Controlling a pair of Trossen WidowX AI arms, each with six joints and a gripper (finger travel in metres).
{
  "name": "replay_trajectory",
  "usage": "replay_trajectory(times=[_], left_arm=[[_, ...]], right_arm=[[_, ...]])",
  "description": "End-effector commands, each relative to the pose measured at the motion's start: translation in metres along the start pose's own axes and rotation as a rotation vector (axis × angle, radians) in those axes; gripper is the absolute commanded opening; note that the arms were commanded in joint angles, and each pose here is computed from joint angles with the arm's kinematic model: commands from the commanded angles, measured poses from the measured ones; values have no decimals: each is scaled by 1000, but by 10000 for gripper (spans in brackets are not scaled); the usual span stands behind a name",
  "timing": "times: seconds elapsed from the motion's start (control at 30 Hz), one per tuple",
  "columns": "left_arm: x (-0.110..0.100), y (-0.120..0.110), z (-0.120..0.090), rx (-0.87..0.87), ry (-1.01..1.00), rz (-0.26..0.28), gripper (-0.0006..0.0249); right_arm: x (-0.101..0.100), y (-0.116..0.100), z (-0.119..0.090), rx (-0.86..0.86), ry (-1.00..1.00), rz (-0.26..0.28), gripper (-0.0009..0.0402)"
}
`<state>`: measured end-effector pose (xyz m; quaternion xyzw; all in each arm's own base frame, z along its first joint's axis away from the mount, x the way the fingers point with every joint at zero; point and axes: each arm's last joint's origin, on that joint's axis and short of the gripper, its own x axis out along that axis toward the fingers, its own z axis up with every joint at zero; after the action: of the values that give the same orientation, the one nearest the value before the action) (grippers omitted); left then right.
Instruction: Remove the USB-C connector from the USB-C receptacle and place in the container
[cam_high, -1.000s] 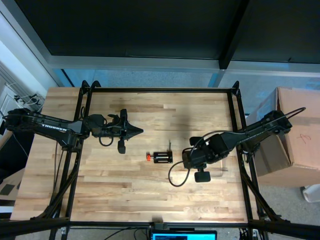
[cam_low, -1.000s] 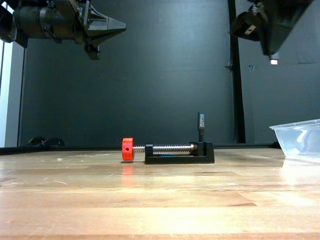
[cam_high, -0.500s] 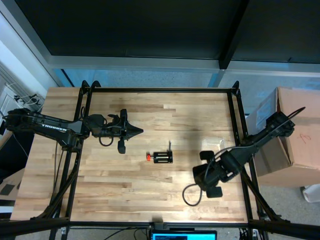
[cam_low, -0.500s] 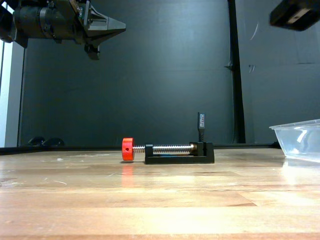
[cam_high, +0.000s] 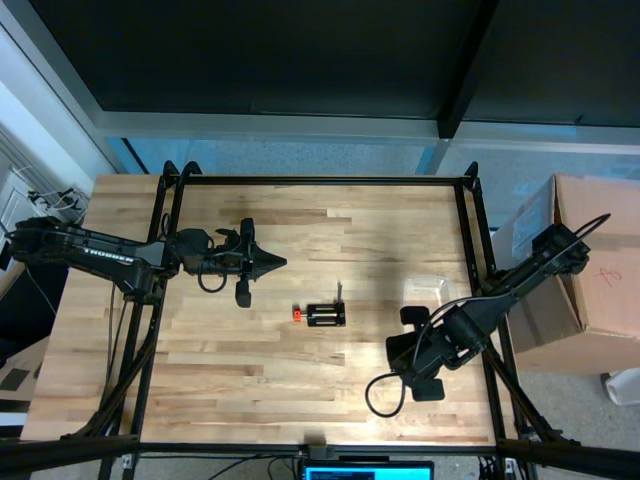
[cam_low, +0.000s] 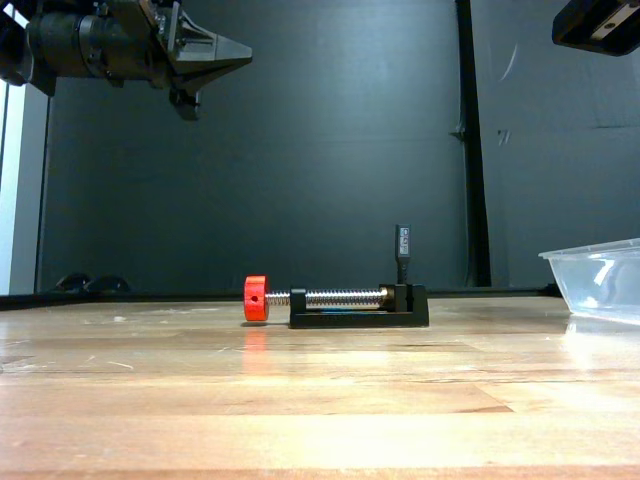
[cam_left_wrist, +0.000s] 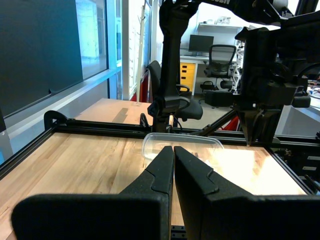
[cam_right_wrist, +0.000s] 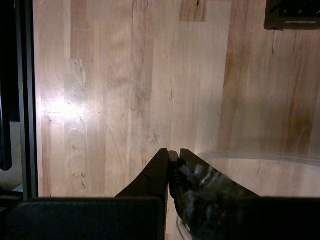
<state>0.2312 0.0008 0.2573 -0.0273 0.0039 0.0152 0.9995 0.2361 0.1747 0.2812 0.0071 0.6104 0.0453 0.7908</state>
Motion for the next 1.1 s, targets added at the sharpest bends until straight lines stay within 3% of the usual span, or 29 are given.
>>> replay_trajectory(times=[0.03, 0.4, 0.9, 1.1], left_arm=[[0, 0, 0, 0, -1, 0, 0], [0, 0, 0, 0, -1, 0, 0], [0, 0, 0, 0, -1, 0, 0], [0, 0, 0, 0, -1, 0, 0]], right_arm=[[3, 2, 2, -5, -4, 0, 0], [30, 11, 10, -17, 5, -2, 0], [76, 5, -8, 12, -14, 22, 0], [85, 2, -13, 11, -16, 22, 0]])
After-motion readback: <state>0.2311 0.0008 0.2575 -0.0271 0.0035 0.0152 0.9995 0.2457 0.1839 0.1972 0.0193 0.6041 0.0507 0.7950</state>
